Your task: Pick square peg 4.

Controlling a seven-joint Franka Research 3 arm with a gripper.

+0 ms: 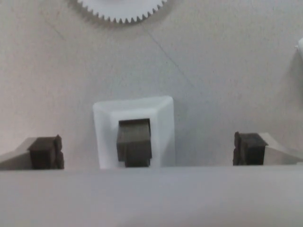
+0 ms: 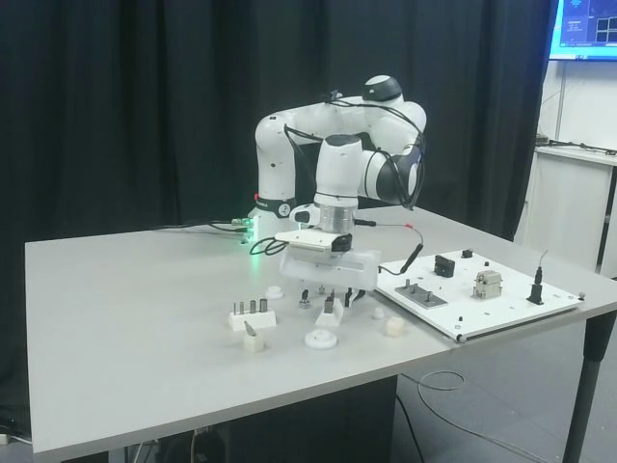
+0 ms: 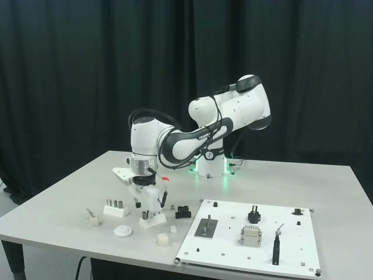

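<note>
Between the spread jaws, a white holder [image 1: 134, 118] contains the square peg [image 1: 134, 143].

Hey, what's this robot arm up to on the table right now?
The white arm has its gripper down over a small white holder on the grey table. A black square peg stands in that holder. In the wrist view the fingers are open, one on either side of the peg and apart from it, so nothing is gripped yet. A white gear lies nearby, and a white board with parts sits beside the arm.
</note>
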